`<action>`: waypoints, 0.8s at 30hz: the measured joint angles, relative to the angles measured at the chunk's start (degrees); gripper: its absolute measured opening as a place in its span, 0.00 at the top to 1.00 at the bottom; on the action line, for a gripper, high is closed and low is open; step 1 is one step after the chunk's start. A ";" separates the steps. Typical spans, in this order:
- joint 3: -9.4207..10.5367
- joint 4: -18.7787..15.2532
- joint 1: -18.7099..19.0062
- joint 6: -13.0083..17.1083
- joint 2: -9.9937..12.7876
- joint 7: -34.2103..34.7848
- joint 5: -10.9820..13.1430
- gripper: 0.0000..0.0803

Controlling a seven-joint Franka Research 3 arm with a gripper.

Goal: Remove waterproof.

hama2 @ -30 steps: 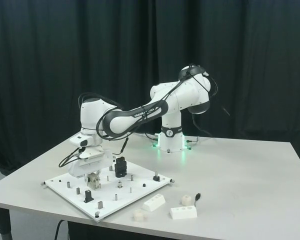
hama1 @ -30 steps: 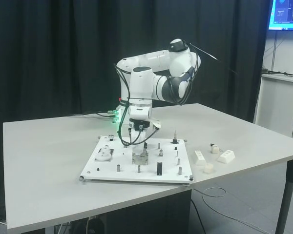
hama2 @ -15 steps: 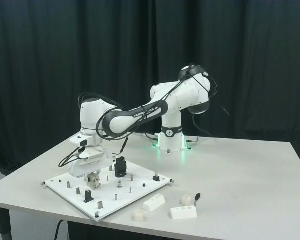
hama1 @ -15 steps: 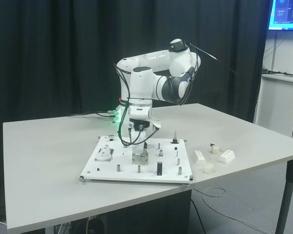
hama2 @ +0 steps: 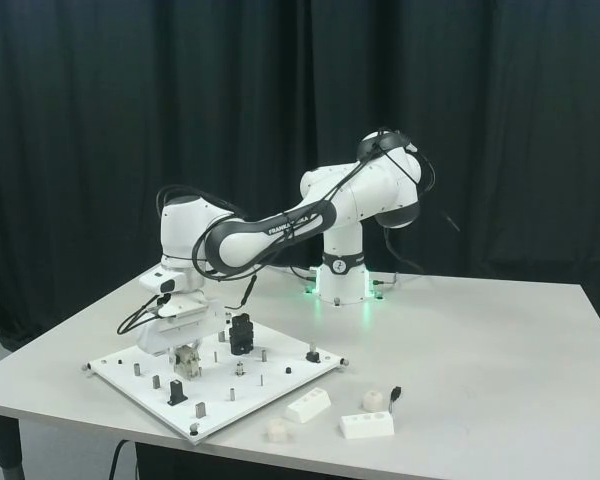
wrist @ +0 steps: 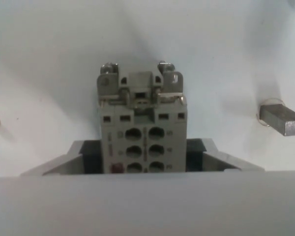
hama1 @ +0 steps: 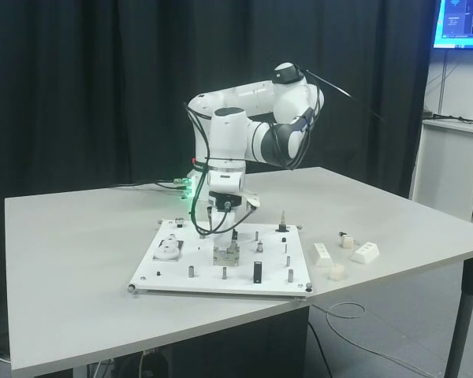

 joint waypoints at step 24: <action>-0.58 0.18 0.00 -0.76 0.00 0.78 -0.34 0.60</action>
